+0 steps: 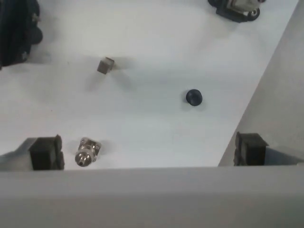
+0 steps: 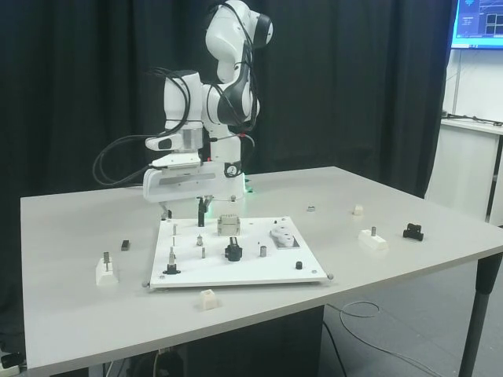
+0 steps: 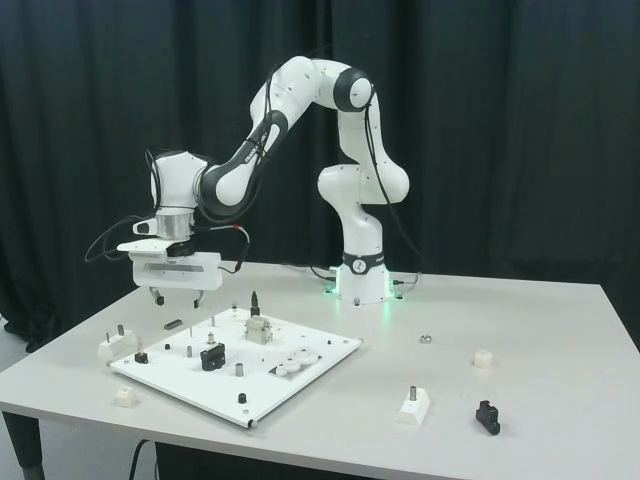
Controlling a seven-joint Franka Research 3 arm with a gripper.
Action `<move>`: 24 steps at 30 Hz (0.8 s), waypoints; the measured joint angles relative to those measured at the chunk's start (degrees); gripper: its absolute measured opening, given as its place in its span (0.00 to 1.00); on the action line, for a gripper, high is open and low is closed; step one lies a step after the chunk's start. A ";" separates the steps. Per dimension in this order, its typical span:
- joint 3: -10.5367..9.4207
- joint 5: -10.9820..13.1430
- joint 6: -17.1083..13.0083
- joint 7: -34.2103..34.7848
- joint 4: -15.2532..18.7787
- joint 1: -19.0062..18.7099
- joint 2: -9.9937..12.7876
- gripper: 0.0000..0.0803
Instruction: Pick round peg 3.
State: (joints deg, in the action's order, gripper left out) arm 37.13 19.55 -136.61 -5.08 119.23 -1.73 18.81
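Observation:
My gripper (image 1: 147,151) (image 2: 185,210) (image 3: 177,298) hangs open, nothing between its fingers, a little above the far-left corner of the white board (image 1: 156,47) (image 2: 259,271) (image 3: 290,395). In the wrist view a short metallic round peg (image 1: 85,152) stands on the board close beside one finger (image 1: 45,152). A small grey square-topped peg (image 1: 106,65) and a black round knob (image 1: 194,97) lie further off. I cannot tell which peg is number 3. Both room views show several small upright pegs (image 2: 200,239) (image 3: 212,322) on that side of the board.
A tall black peg (image 2: 200,210) (image 3: 253,300) and a grey connector block (image 2: 228,225) (image 3: 259,330) stand near the gripper. On the table are white blocks (image 2: 106,269) (image 3: 413,405), a black clip (image 2: 413,232) (image 3: 487,415) and a small black piece (image 2: 125,245) (image 3: 173,323). The board's edge (image 1: 247,109) runs beside one finger.

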 joint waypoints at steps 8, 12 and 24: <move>0.00 0.00 0.28 0.05 -0.45 -0.28 -0.36 1.00; 0.01 0.00 1.10 0.05 -0.93 -0.29 -0.42 1.00; -0.05 0.16 3.27 0.14 -1.89 -1.83 -1.06 1.00</move>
State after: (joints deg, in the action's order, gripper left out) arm 37.08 19.71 -133.34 -4.94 117.34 -3.56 17.76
